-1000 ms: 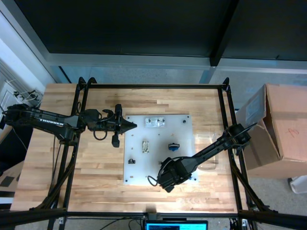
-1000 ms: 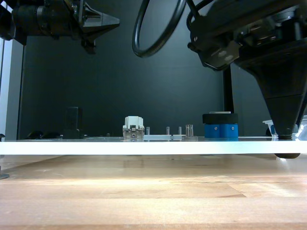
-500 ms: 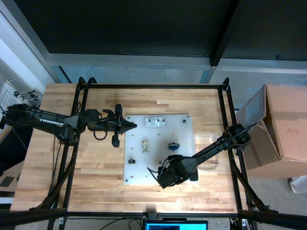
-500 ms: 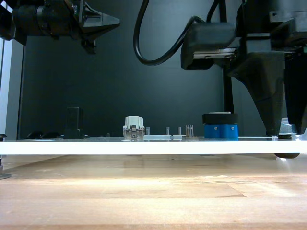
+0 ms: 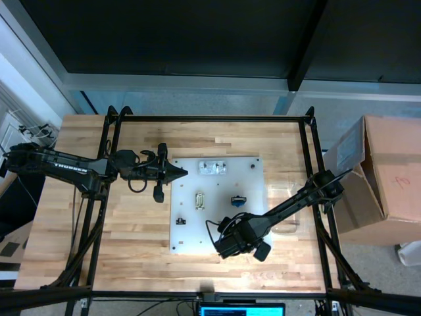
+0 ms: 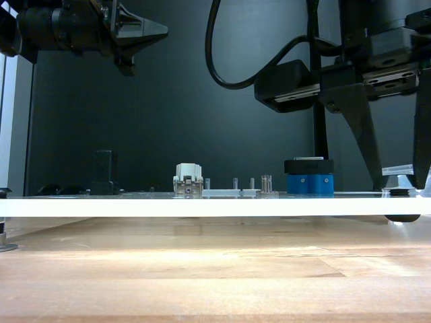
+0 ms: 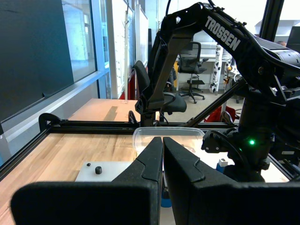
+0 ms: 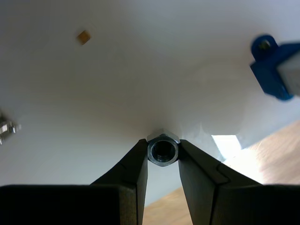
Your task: Pick the M12 nut and place it on its threads and fasten
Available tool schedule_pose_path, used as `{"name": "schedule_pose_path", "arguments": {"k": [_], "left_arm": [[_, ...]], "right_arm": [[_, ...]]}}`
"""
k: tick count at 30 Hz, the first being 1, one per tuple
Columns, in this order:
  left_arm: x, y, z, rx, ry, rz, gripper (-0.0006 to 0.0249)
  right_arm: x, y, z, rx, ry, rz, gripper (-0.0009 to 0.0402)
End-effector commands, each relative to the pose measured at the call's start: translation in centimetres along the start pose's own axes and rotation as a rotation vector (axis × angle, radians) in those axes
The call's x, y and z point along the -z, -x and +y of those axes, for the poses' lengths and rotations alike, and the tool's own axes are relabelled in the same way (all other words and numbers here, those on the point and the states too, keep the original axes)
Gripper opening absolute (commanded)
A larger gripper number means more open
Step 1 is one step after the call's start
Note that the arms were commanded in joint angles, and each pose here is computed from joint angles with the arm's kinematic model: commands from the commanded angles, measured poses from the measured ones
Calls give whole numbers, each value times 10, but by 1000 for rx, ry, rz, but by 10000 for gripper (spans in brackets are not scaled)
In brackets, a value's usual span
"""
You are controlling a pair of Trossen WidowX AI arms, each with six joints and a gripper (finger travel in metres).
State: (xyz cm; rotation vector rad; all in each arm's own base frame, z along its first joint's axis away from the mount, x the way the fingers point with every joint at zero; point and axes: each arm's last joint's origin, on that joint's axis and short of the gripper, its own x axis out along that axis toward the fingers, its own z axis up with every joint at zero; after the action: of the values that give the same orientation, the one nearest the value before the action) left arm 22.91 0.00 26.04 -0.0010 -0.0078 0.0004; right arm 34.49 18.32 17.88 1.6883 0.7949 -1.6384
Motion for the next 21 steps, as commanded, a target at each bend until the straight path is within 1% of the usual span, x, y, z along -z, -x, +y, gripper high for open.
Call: {"name": "schedule_pose_path", "arguments": {"k": [1,12,21], "left_arm": [[0,0,0,0,0,0,0],[0,0,0,0,0,0,0],[0,0,0,0,0,0,0]], "right_arm": [[0,0,-1,3,-102,3,0],[1,1,-2,2,-366,4,0],[1,1,-2,2,-370,8,0]]}}
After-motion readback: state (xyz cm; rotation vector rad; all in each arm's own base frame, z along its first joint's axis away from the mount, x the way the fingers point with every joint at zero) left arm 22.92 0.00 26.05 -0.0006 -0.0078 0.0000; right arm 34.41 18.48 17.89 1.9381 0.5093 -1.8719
